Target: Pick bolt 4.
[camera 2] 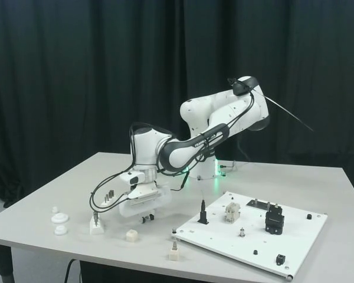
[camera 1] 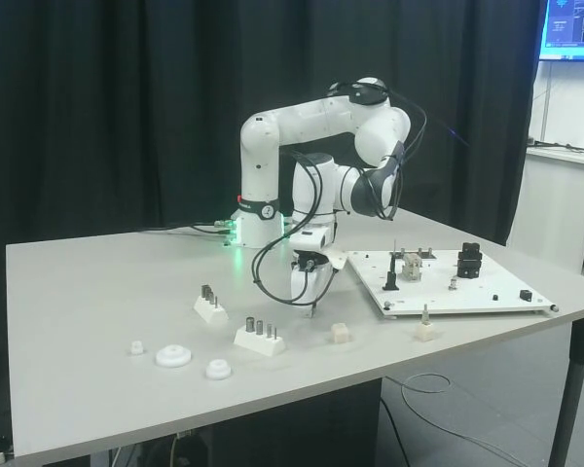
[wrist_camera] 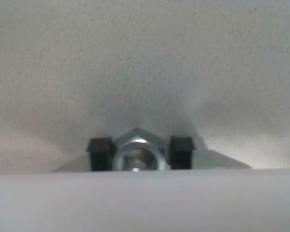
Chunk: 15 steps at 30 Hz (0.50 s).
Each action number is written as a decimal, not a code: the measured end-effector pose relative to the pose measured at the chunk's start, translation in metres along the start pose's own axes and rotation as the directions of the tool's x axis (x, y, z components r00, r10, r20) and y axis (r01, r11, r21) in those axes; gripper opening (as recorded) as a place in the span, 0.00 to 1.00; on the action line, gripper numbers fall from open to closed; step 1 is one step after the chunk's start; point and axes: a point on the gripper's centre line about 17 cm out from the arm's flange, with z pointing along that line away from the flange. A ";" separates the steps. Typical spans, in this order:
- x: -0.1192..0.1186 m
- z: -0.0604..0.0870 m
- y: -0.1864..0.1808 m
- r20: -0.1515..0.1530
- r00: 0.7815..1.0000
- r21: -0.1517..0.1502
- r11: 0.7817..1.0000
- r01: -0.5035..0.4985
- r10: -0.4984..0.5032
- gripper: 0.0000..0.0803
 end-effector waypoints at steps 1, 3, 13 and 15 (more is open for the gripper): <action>0.000 0.000 0.000 0.000 1.000 0.000 1.000 -0.003 0.003 0.39; 0.000 -0.001 0.001 -0.001 1.000 -0.002 1.000 -0.014 0.014 0.39; 0.003 -0.021 0.007 -0.019 0.999 -0.011 0.999 -0.050 0.049 0.28; 0.004 -0.025 0.007 -0.022 0.998 -0.010 0.999 -0.051 0.051 0.28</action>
